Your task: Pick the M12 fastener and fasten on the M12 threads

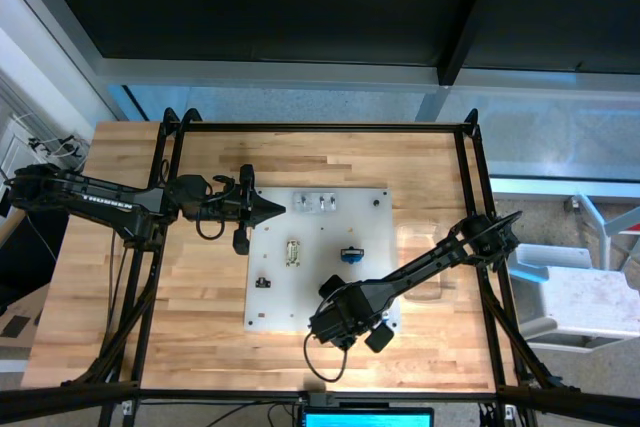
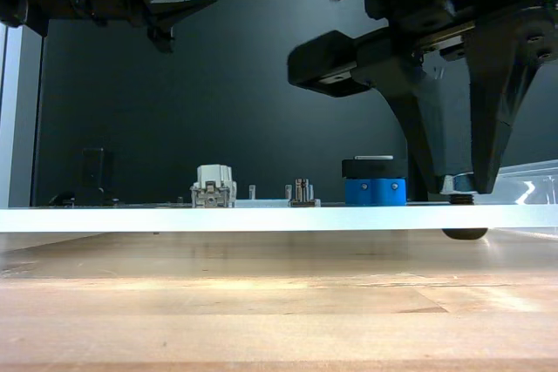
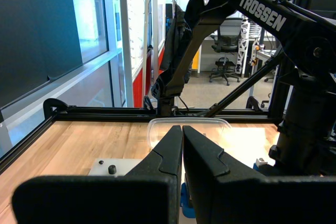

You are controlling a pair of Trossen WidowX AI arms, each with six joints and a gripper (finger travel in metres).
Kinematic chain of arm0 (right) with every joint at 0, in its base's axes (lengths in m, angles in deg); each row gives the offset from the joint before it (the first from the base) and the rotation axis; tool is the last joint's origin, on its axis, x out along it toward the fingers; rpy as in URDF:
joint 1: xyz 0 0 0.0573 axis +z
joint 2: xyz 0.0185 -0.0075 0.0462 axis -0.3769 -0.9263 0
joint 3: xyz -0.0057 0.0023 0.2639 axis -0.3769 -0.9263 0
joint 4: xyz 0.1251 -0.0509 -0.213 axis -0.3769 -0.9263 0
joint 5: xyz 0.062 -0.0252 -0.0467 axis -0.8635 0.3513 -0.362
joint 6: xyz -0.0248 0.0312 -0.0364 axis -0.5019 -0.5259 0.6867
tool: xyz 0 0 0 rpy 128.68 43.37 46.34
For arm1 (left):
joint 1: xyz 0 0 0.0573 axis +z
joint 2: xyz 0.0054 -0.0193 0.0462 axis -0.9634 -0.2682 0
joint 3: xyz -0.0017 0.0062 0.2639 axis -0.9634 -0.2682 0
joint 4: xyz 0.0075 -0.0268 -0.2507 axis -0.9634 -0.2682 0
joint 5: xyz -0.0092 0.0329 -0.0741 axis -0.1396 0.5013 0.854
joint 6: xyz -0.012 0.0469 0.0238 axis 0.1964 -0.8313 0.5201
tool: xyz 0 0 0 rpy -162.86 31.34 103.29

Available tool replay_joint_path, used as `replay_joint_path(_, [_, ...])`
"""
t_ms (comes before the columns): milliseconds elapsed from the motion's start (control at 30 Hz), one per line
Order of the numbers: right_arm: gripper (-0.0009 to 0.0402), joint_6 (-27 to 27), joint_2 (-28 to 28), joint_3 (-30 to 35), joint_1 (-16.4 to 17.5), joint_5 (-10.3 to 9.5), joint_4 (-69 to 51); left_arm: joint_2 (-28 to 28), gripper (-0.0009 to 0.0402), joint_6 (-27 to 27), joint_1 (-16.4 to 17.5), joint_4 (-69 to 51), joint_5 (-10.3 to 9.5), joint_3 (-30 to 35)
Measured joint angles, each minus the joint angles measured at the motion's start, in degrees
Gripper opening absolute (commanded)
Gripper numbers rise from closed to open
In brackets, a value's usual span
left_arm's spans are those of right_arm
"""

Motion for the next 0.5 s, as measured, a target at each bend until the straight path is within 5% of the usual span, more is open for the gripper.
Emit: replay_joint_path(500, [0.0014, -45.4, 0.0, 0.0, 0.0, 0.0, -0.1, 0.0, 0.0, 0.0, 0.0, 0.0, 0.0, 0.0])
